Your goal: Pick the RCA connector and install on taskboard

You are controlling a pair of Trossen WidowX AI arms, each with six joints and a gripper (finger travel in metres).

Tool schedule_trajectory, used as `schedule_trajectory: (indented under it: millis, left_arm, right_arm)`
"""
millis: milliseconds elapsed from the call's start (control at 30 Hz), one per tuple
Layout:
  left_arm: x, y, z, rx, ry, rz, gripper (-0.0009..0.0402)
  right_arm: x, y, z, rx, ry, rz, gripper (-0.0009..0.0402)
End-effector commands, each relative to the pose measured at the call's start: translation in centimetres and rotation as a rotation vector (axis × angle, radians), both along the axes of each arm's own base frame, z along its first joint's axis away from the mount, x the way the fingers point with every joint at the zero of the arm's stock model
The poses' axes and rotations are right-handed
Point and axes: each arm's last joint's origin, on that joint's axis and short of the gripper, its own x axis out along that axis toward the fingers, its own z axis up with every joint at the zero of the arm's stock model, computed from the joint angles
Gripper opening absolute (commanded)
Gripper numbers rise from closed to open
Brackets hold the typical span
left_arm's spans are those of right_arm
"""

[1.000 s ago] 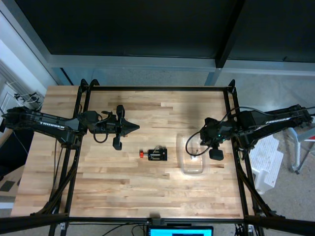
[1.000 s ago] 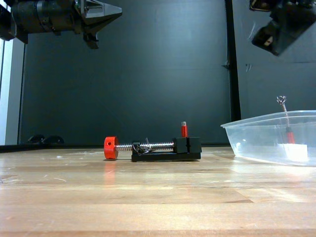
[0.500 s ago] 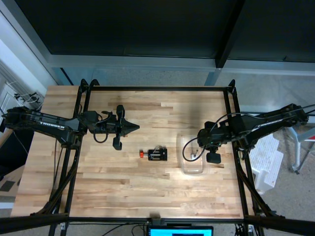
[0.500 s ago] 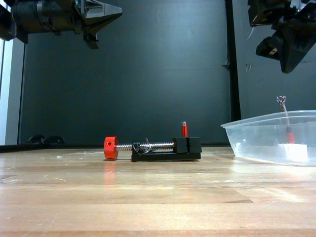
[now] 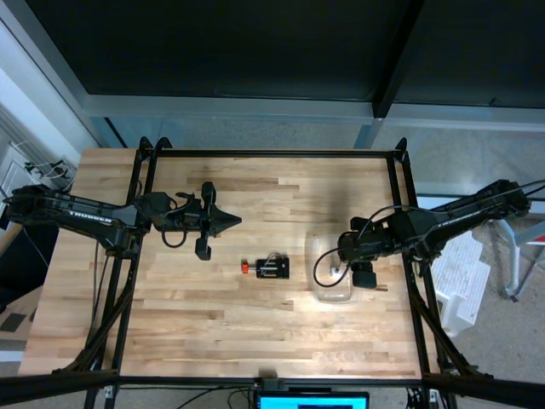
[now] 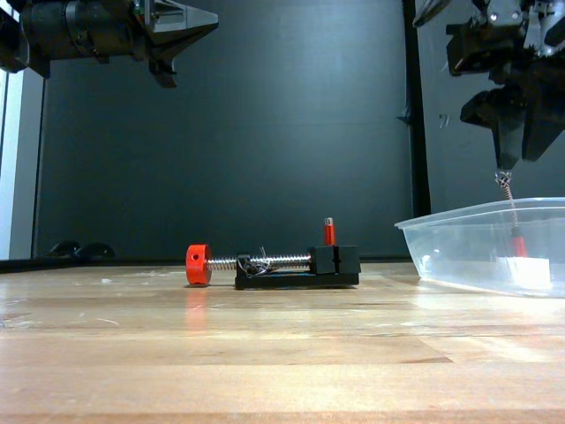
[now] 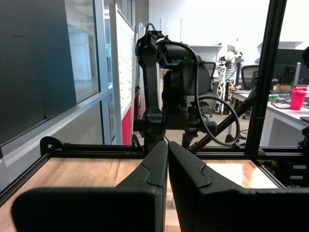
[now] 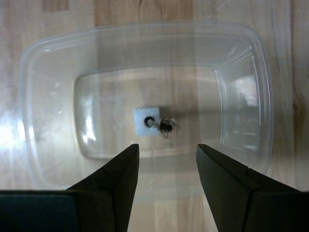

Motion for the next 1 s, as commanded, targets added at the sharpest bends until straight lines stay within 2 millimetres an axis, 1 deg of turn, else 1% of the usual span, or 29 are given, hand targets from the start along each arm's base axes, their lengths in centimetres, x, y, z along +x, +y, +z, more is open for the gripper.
schedule_trajectory:
  millis: [33, 300, 500, 1000]
  left_arm:
    - [0.0, 0.0, 0.0, 0.000, 0.000, 0.000, 0.0000]
    - [0.0, 0.0, 0.0, 0.000, 0.000, 0.000, 0.0000]
    - [0.0, 0.0, 0.0, 0.000, 0.000, 0.000, 0.0000]
    - [0.0, 0.0, 0.0, 0.000, 0.000, 0.000, 0.0000]
  right_arm:
    - [0.0, 0.2, -0.8, 0.010, -0.007, -0.012, 0.0180]
    - [-0.2, 0.6, -2.6, 0.026, -0.026, -0.016, 0.0181]
    - [0.3, 0.8, -3.7, 0.020, -0.006, -0.014, 0.0181]
    - [1.9, 1.3, -5.6, -0.002, 0.015, 0.026, 0.0181]
